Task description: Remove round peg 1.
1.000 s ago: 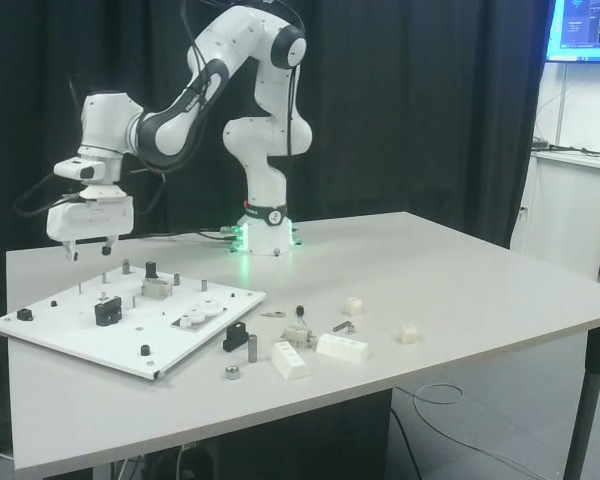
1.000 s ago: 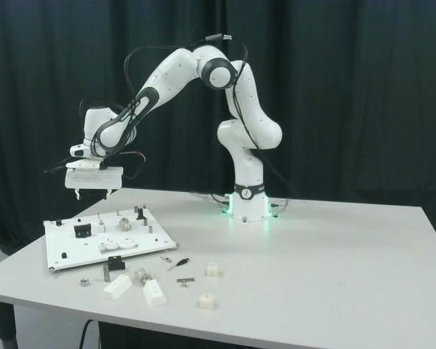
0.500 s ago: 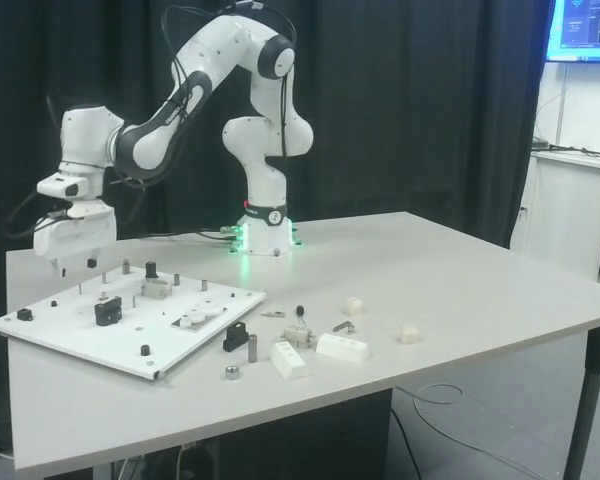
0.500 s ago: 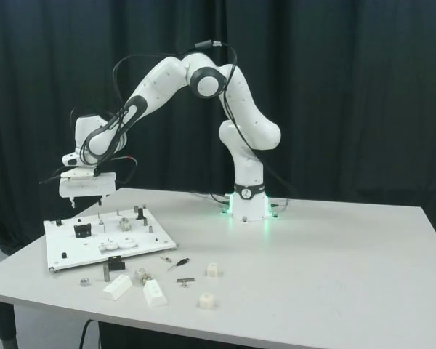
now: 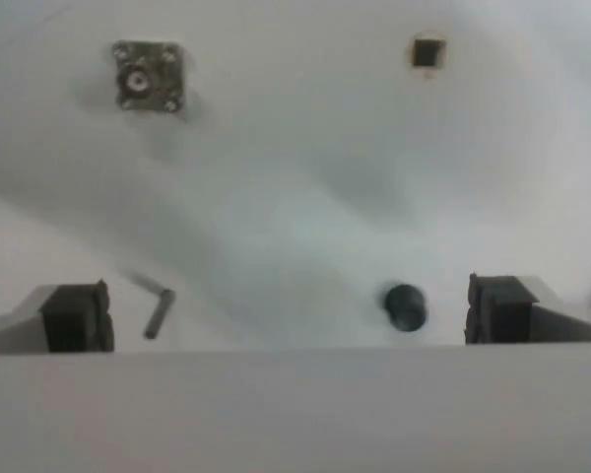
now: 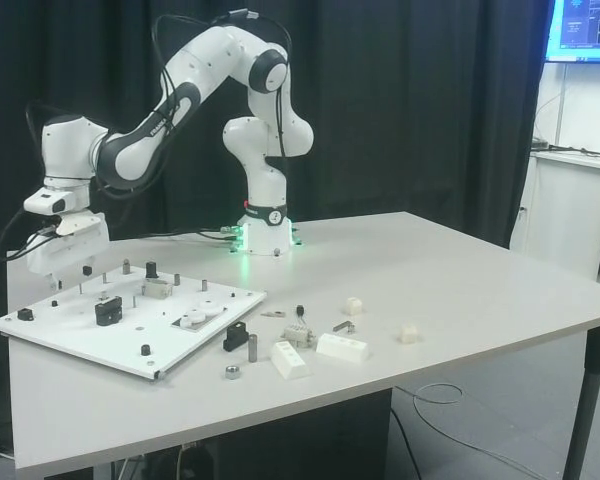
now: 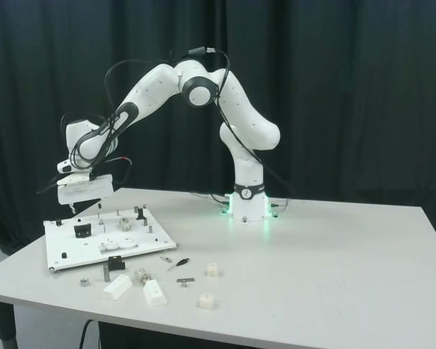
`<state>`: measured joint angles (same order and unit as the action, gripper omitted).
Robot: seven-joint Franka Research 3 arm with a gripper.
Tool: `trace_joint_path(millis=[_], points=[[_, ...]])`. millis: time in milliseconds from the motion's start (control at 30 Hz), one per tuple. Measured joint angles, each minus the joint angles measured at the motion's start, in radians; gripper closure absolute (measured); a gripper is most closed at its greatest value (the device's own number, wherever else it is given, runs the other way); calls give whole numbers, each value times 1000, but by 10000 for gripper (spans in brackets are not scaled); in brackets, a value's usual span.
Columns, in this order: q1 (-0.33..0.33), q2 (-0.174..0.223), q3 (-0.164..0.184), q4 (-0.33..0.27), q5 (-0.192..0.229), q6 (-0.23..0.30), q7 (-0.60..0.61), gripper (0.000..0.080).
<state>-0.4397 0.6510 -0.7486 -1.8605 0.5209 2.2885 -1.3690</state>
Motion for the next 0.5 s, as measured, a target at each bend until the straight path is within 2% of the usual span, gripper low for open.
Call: trace_joint_path(millis=[500], points=[[-50, -6, -8, 0, 9, -80, -49, 3]])
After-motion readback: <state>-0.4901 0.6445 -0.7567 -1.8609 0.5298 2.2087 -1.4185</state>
